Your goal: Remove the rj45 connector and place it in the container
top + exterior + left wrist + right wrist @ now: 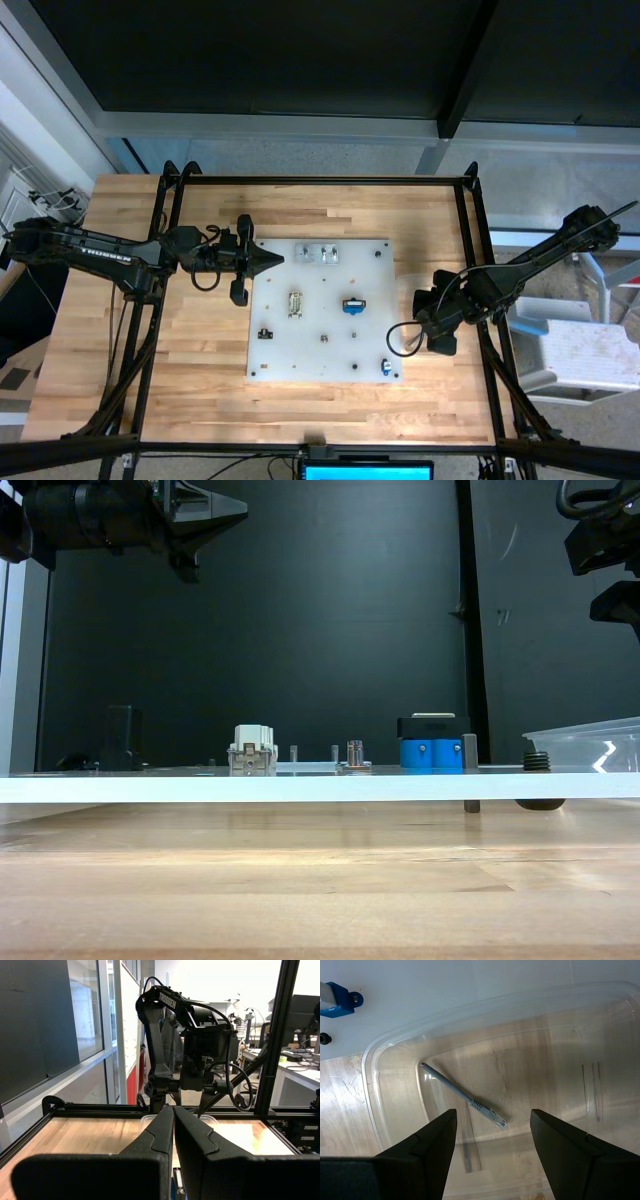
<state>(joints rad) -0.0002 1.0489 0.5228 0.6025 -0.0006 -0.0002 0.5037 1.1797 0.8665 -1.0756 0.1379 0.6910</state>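
Plainly reads "TROSSEN" on the right arm point(167, 1001). Holds left gripper point(173, 1110) level, fingers pressed together, tips over the white board point(320, 350) edge. Tilts right gripper point(492, 1116) downward, fingers spread, pinching nothing. Below and between those fingers: rj45 connector point(470, 1101), flat inside the container point(370, 1060).

robotics lab: black frame point(278, 1035) and wood table point(85, 1136) around the left gripper point(173, 1109), office desks point(301, 1073) and glazed wall point(82, 1015) beyond it.
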